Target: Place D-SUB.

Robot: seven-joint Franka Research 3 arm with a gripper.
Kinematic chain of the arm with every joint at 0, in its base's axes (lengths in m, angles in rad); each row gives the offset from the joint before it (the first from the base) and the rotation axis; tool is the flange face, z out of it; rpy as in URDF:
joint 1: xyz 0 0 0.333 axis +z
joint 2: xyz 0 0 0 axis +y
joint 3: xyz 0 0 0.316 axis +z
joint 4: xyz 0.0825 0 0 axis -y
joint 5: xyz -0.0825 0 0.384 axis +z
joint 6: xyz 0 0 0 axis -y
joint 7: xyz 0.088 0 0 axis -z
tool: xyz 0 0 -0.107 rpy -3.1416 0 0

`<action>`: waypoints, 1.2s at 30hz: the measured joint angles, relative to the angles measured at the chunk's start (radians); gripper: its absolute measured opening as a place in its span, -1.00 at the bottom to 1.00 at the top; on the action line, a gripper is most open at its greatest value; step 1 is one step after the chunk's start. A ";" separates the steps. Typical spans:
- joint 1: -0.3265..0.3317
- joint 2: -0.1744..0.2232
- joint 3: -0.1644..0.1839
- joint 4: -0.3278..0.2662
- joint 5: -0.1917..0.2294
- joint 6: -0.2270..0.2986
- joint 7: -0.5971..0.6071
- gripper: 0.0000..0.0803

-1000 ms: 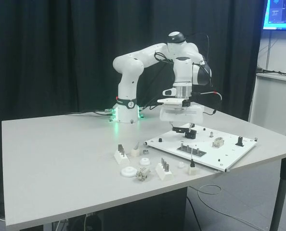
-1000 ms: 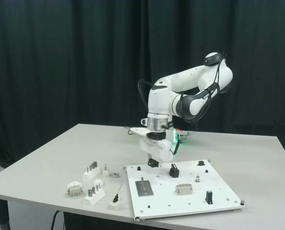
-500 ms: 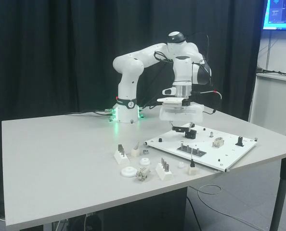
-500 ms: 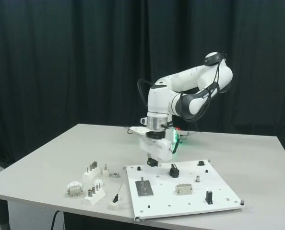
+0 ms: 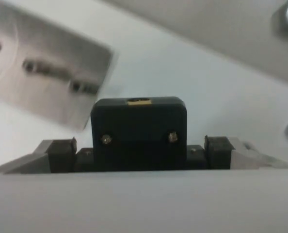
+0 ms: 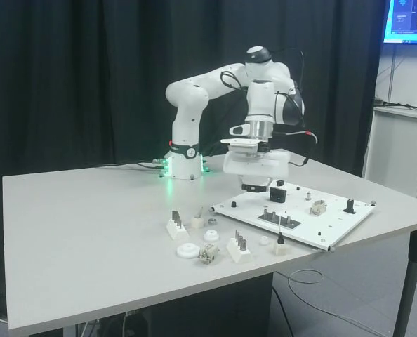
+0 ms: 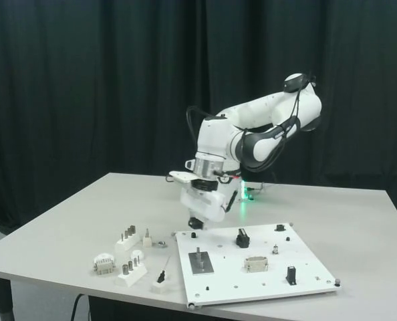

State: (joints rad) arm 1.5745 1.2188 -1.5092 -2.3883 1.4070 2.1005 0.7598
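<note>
The black two-finger gripper (image 5: 140, 148) is clamped on the black boxy D-SUB connector (image 5: 138, 130) — two small screws on its face, a metal slot on top — held above the white square board (image 7: 252, 277)

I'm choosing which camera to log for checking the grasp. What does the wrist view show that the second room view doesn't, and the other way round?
Only the wrist view shows the grasp up close: the black D-SUB connector sits between the two fingers, above the white board and near a grey metal plate.

Only the second room view shows the whole arm, the grey table and the loose parts beside the board.

Both show the gripper at the white board's edge.
</note>
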 joint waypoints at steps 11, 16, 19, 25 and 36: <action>-0.137 0.000 0.023 0.062 0.020 0.020 -0.088 0.43; -0.204 0.000 0.043 0.100 0.041 0.015 -0.110 0.43; -0.240 0.001 0.055 0.122 0.048 0.010 -0.127 0.43; -0.303 0.009 0.077 0.165 0.064 -0.008 -0.147 0.43; -0.389 0.045 0.104 0.231 0.085 -0.035 -0.163 0.43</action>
State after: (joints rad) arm 1.1857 1.2643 -1.4049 -2.1568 1.4922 2.0656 0.5972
